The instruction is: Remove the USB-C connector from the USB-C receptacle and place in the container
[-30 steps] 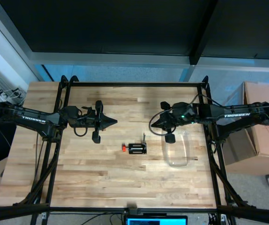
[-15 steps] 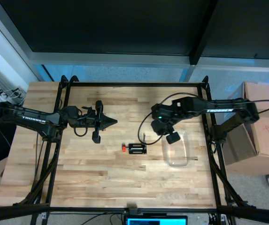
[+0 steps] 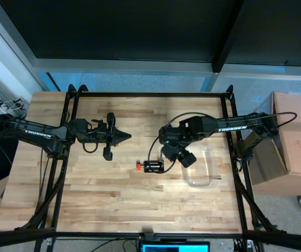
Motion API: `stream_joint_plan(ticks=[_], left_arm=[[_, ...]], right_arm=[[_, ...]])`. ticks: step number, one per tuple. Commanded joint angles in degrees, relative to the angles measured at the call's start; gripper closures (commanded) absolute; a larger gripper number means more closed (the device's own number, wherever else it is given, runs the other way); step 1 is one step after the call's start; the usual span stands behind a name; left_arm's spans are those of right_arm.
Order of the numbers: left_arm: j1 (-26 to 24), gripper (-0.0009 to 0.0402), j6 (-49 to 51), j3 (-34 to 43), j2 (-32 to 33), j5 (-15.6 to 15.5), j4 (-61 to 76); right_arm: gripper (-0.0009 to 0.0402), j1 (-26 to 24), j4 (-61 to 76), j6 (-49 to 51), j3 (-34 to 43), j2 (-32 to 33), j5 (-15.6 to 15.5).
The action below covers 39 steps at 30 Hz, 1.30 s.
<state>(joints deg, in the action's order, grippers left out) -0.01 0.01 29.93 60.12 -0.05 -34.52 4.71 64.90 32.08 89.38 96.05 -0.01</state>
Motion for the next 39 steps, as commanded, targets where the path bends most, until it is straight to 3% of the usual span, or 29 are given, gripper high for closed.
stream_joint_plan(ticks=[1, 32, 39], left_arm=[[0.0, 0.0393, 0.0, 0.02, 0.0, 0.02, 0.0], [0.02, 0.0393, 0.0, 0.02, 0.0, 0.02, 0.0], [0.02, 0.0393, 0.0, 0.02, 0.0, 0.02, 0.0]], right_arm=[[0.0117, 1.03, -0.09, -0.15, 0.0, 1.7, 0.44], [0.0119, 2.8, -5.44, -15.15, -0.11, 11.37, -0.17], [0.0163, 2.82, -5.16, -18.73, -0.31, 11.34, -0.07]])
